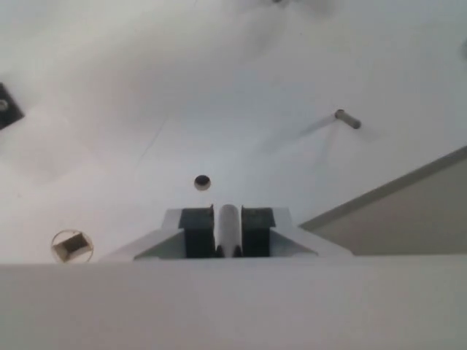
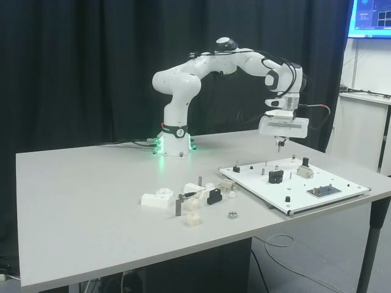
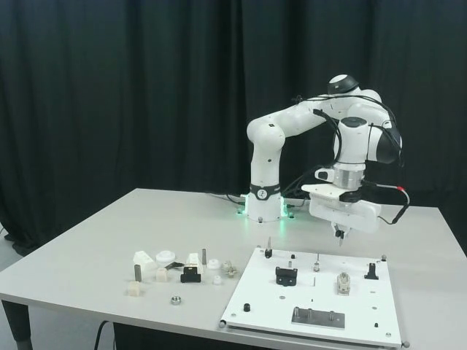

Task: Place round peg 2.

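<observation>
- Holding round peg 2 upright between the two black pads, the claw is clamped on it; the peg's lower end pokes out below the fingertips.
- Peg is in the air, not yet seated: both room views show the claw hanging above the far edge of the white board, clear of its surface.
- Board sits near the counter edge away from the loose parts pile; arm base is behind it, green lights on.
- Likely target: the small dark round hole in the wrist view, just ahead of the peg tip. Judgement only, nothing marks it as hole 2.
- Square socket off to one side is the wrong shape, skip it.
- Thin grey pin already stands in the board, well apart from the hole; keep the claw body away from it on the way down.
- To do it well: centre the peg tip over the hole before descending, using the wrist view for alignment.
- Keep the peg vertical; a tilt would catch the rim and jam.
- Go down slowly; if the tip lands on the board beside the hole, lift and re-centre, don't push.
- Release only once the peg is seated and stands alone, then pull straight up so the pads don't drag it out.
- Risk: peg slipping in the pads on contact; can't tell how deep the grip is.
</observation>
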`<state>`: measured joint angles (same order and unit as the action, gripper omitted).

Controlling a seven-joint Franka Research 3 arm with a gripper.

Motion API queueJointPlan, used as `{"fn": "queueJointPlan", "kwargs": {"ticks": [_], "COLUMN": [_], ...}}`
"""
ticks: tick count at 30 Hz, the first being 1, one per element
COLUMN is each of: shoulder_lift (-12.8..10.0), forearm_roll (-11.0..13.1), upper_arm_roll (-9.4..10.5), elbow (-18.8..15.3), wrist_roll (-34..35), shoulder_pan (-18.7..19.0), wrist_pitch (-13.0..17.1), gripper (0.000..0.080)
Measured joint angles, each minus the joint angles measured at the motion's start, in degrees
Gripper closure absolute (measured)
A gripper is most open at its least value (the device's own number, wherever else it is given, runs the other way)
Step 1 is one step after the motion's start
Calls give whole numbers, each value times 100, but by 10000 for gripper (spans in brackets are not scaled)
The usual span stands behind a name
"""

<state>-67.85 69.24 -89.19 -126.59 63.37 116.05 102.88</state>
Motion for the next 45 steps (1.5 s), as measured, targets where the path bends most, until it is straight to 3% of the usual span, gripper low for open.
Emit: {"fn": "queueJointPlan", "kwargs": {"ticks": [7,45], "shoulder_lift": [0,-18], "forearm_roll": [-13,-29], "upper_arm_roll": [-80,-25], "elbow": [2,-3], "wrist_roll": [0,0], "shoulder_pan": [9,7], "wrist_pitch": [-84,-15], "gripper": [729,729]}}
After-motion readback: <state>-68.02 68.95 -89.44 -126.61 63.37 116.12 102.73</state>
